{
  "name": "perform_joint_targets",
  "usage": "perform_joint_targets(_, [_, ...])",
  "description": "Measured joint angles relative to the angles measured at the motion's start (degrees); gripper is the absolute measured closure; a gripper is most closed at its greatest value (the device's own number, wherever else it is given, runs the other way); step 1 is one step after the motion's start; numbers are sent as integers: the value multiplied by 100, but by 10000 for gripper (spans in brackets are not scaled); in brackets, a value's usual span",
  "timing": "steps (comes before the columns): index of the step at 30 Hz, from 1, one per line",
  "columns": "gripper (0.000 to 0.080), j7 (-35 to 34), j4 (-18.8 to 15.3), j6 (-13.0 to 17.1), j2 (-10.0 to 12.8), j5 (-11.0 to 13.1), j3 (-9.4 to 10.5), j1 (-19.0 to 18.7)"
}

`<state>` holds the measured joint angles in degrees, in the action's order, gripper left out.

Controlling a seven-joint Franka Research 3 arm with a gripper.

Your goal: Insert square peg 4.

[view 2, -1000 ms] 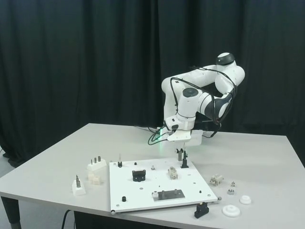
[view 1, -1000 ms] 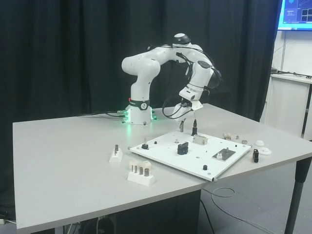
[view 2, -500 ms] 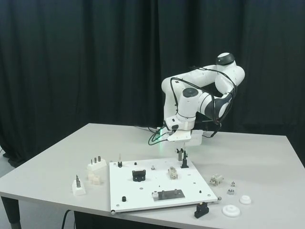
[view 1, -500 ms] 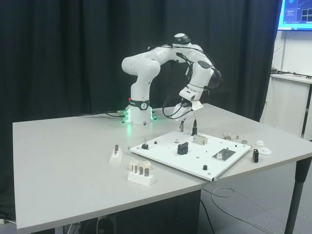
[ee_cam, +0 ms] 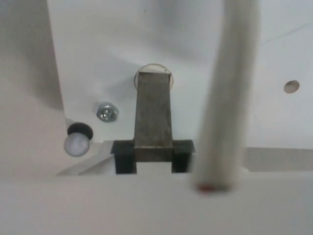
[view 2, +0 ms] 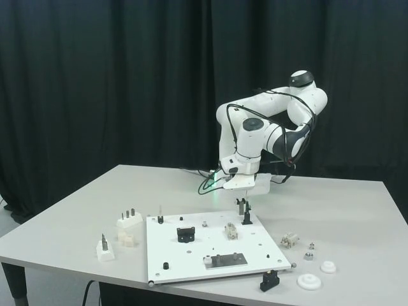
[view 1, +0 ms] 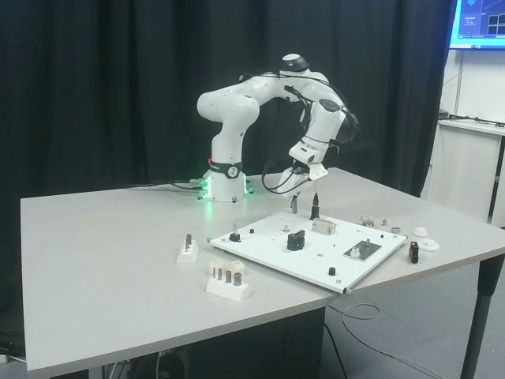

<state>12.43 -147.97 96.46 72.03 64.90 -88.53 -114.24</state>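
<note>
My gripper (ee_cam: 153, 159) is shut on a grey square peg (ee_cam: 153, 112), with a black fingertip on each side of its upper end. The peg's lower end is over a round hole (ee_cam: 153, 68) in the white board (ee_cam: 98, 44); I cannot tell whether it has entered. In the room views the gripper (view 1: 294, 197) (view 2: 240, 200) hangs over the board's far edge (view 1: 268, 225) (view 2: 191, 220), and the peg (view 1: 293, 208) (view 2: 240, 208) points straight down, close beside a black upright fixture (view 1: 314, 208) (view 2: 247, 218).
A nut (ee_cam: 106, 112) and a black knob (ee_cam: 79, 131) lie close to the hole. A white cable (ee_cam: 230, 93) crosses the wrist view. White peg holders (view 1: 229, 280) (view 2: 129, 223) stand beside the board. Other fixtures (view 1: 296, 239) (view 2: 221, 260) sit on it, and loose parts (view 2: 309, 280) lie beyond its edge.
</note>
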Motion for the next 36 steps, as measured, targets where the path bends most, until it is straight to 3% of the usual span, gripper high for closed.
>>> perform_joint_targets(36, [651, 56, 18, 223, 0, -29, 27, -137])
